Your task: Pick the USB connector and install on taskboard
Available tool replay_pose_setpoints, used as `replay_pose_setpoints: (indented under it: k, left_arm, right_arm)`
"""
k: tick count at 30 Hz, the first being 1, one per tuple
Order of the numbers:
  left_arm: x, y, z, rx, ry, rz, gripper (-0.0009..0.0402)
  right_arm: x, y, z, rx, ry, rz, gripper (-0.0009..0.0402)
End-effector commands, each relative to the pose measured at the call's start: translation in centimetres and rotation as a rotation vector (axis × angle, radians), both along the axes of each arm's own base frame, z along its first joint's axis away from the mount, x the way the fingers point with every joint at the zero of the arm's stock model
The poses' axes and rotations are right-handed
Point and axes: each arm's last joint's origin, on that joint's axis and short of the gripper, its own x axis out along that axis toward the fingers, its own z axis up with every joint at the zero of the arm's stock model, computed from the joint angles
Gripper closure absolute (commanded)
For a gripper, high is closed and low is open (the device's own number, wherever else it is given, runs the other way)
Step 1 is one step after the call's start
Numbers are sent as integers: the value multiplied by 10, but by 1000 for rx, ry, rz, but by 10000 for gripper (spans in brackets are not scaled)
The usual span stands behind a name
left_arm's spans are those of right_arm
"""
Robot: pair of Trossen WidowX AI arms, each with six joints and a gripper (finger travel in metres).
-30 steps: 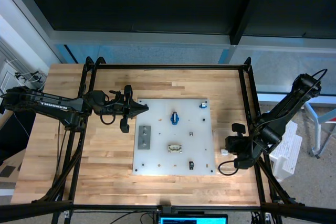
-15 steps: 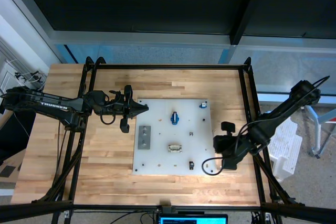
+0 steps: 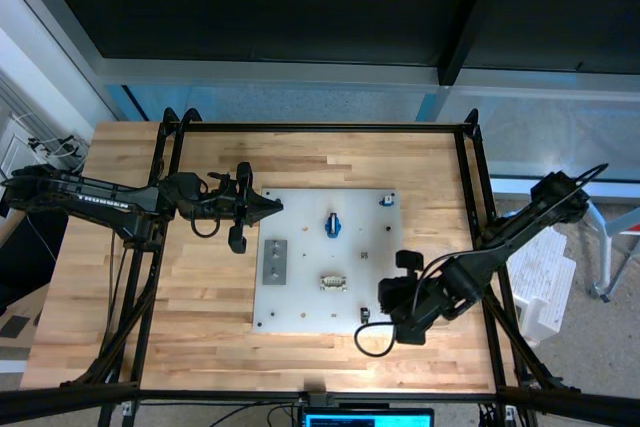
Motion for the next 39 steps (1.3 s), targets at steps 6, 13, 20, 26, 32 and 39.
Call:
replay_pose_setpoints:
  k: [6,13,20,26,32,39]
  left_arm:
    - [0,0,0,0,0,0,393]
    - [0,0,0,0,0,0,393]
    - [0,0,0,0,0,0,393]
    - [0,0,0,0,0,0,393]
    - [0,0,0,0,0,0,393]
    - [0,0,0,0,0,0,393]
  right_arm:
    - [25,10,-4,5,3,15,393]
    - [39,15,-11,6,-1,24,393]
    - [47,18,-19,26,-5,32,393]
    - [50,17,-21,26,-10,33,393]
    - [49,17,-24,26,-9,33,393]
    - [48,17,-27,25,-5,33,393]
